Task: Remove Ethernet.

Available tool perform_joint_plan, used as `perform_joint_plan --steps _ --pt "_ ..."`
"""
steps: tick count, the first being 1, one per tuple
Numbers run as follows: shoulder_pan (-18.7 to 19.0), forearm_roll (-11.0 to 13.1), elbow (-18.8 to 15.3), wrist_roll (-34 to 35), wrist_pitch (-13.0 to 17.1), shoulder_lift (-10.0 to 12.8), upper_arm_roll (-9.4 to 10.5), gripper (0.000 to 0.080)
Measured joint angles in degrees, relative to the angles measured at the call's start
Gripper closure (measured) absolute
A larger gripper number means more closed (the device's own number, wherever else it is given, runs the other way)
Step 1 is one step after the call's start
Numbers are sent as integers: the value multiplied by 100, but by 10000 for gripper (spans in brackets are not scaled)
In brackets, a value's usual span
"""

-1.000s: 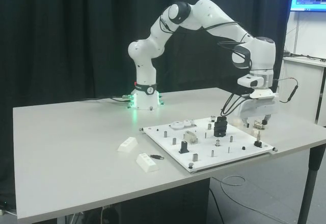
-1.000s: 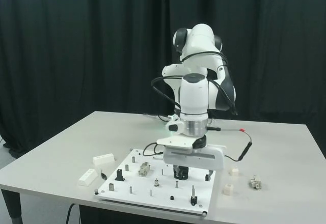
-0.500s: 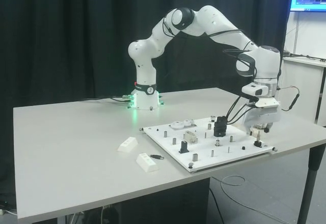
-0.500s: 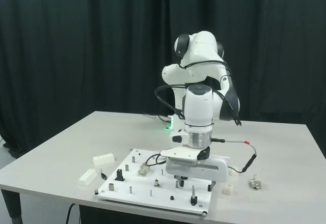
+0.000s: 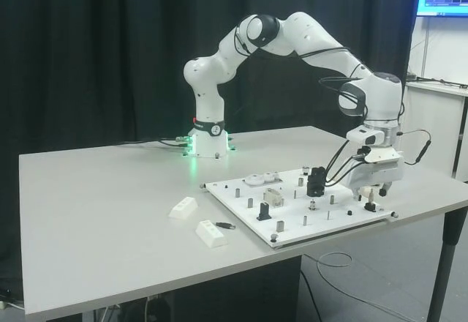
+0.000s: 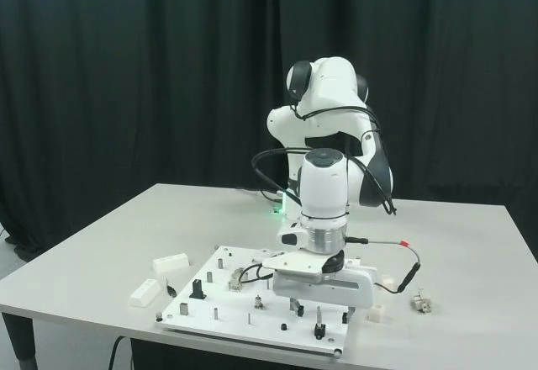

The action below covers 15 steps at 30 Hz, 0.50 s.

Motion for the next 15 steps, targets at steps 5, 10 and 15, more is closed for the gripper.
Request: perform_joint_plan --steps 5,10,15 --pt "-38 57 38 0 -12 30 14 3" --pt "-59 105 116 0 -61 80 15 3" --pt "-72 131 195 0 -103 126 15 3"
